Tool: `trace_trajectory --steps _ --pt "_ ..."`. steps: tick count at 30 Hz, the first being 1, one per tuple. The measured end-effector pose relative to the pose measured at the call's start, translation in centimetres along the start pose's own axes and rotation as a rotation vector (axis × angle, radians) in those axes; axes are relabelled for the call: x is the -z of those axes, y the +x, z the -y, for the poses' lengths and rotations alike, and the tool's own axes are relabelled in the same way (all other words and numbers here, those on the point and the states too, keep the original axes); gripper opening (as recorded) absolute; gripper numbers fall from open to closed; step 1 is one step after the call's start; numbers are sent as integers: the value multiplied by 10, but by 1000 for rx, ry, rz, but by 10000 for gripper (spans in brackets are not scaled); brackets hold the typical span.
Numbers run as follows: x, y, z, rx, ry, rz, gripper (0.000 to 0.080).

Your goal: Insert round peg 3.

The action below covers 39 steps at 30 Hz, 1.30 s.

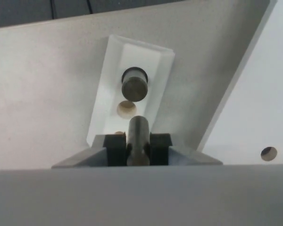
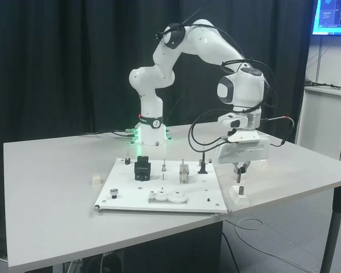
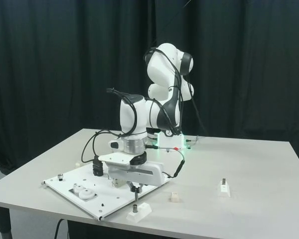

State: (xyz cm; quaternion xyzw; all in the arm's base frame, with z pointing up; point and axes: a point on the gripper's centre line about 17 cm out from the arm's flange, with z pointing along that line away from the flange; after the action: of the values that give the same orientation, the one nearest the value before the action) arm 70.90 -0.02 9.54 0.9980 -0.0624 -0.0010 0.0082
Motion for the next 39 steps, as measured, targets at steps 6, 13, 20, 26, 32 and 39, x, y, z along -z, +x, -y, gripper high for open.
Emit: trace_trajectory --steps 6,13,20,26,32,39 --pt "1 1 -3 1 -6 -2 102" --pt "2 3 -13 3 -25 -5 102" --pt "3 2 -24 9 -50 -1 102" --pt "3 -1 -38 12 -69 11 102" --pt "3 -4 -52 19 -77 24 102" --pt "3 -6 -65 28 -75 32 102"
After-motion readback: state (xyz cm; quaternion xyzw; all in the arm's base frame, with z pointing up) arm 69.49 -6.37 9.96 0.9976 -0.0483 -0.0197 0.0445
